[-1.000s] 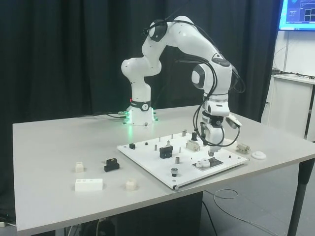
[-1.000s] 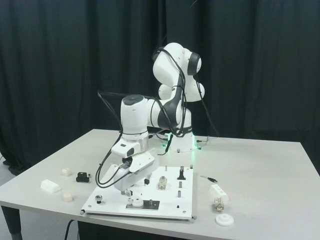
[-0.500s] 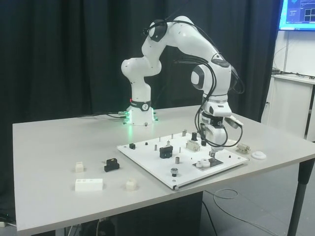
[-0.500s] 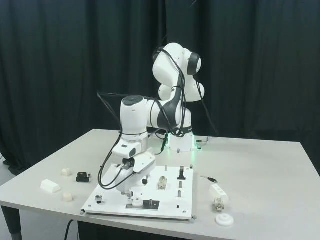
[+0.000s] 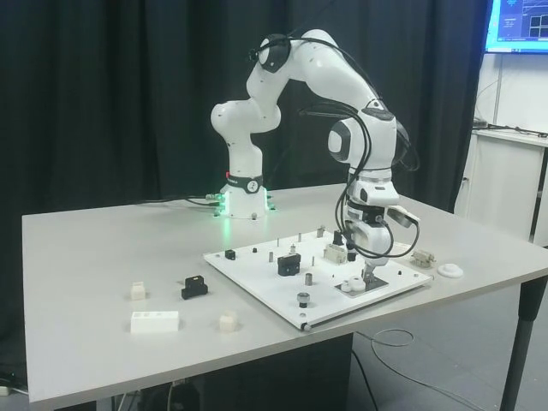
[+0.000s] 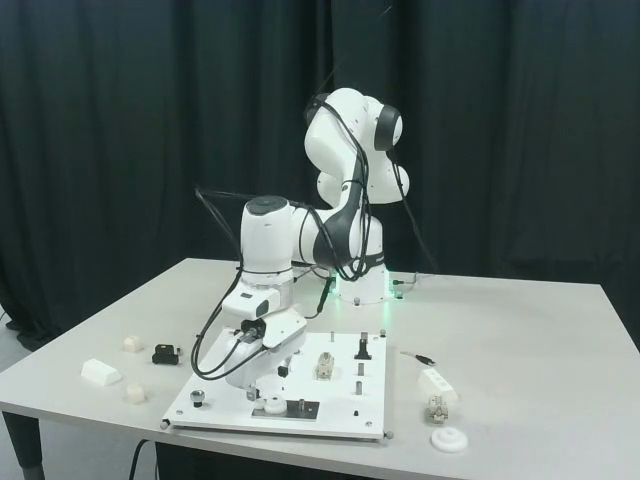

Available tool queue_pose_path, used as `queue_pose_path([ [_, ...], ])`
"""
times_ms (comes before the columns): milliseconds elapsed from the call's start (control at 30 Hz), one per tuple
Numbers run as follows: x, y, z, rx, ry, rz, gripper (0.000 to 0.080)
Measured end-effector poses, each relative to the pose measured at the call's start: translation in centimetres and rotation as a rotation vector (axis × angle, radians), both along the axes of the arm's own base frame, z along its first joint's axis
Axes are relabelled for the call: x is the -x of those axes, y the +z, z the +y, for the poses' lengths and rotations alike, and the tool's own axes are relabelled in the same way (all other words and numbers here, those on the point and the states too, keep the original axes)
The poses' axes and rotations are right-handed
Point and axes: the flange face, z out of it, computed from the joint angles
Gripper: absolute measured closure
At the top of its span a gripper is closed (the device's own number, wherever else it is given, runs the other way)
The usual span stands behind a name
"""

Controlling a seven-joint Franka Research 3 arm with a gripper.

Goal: Remove medium gear.

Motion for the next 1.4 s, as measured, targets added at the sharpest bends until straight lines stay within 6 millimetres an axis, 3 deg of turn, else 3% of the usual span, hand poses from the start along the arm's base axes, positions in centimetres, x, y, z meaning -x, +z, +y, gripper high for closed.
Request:
queue_pose_path([
  [1400,1.4,-3.2,0.4,0.004,0.039,-0.016,0.0003],
])
